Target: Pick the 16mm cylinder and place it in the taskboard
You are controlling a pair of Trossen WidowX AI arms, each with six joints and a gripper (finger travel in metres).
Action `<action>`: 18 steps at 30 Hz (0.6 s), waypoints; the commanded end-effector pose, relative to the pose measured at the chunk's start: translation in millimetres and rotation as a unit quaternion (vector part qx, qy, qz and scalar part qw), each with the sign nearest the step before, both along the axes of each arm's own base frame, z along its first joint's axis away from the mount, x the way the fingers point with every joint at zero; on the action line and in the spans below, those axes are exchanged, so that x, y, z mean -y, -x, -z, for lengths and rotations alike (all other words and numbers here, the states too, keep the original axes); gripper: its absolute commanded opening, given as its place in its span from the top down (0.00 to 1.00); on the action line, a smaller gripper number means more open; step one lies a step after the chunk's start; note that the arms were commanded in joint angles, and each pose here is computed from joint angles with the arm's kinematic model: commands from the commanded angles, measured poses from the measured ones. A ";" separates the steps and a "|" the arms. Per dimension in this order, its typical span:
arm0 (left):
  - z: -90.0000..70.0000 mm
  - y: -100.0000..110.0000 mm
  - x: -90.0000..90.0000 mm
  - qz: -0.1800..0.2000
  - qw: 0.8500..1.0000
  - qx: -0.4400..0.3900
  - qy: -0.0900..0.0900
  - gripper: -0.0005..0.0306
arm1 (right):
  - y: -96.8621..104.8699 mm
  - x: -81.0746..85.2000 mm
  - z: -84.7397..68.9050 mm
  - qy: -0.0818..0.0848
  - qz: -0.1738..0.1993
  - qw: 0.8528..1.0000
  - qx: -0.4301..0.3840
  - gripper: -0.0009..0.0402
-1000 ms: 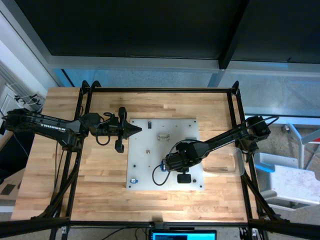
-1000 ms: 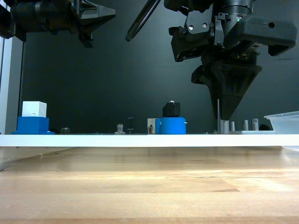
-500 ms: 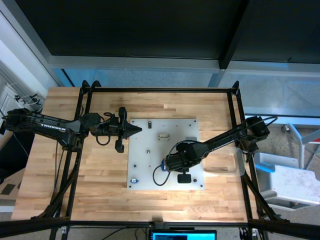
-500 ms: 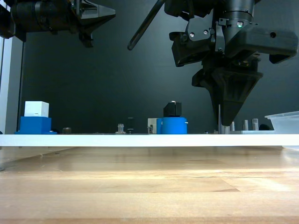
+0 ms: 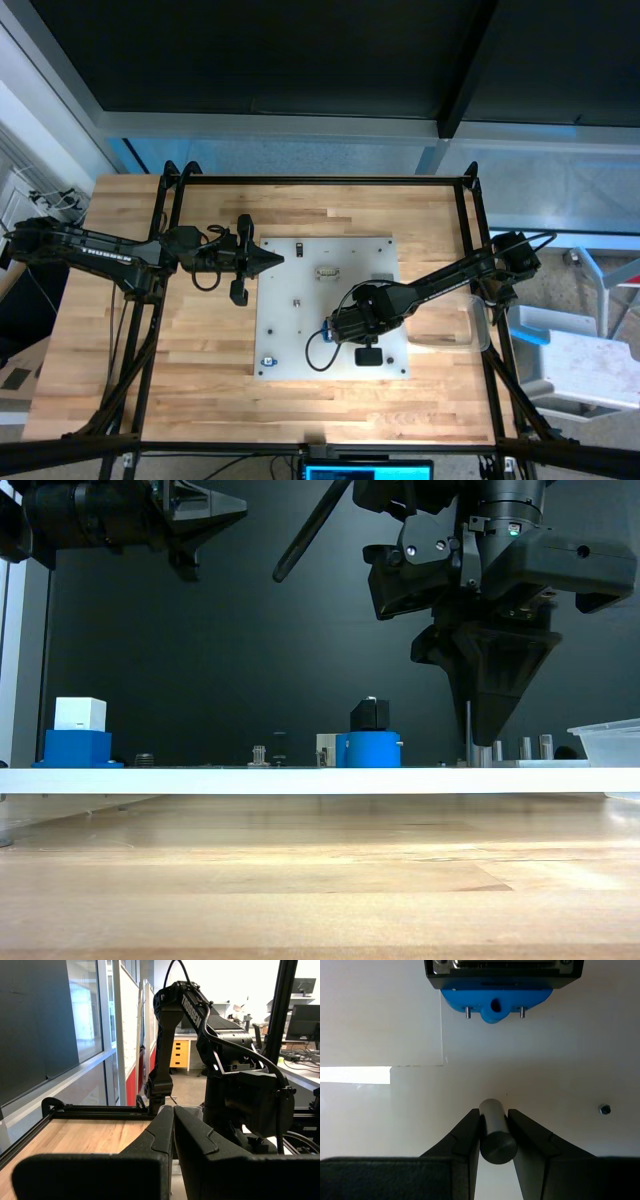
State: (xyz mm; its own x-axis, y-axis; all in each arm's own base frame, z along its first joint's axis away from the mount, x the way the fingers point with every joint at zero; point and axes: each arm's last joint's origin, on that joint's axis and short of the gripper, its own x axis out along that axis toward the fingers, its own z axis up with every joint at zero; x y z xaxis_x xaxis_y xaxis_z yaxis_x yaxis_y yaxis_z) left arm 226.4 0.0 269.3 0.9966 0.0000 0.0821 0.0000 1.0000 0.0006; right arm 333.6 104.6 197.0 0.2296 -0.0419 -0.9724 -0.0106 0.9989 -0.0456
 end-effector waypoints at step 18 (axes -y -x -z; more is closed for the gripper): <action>-0.1 0.0 0.0 0.000 1.000 0.000 0.000 0.98 | -0.4 0.2 13.1 0.002 -0.003 1.000 0.000 0.92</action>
State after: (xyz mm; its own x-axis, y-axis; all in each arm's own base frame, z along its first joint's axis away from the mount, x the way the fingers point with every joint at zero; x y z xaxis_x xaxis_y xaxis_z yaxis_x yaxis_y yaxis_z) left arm 226.5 0.0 269.4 0.9966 0.0000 0.0825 0.0000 1.0000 0.0006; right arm 333.7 104.2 184.6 0.2286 -0.0441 -0.9725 -0.0158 0.9987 -0.0490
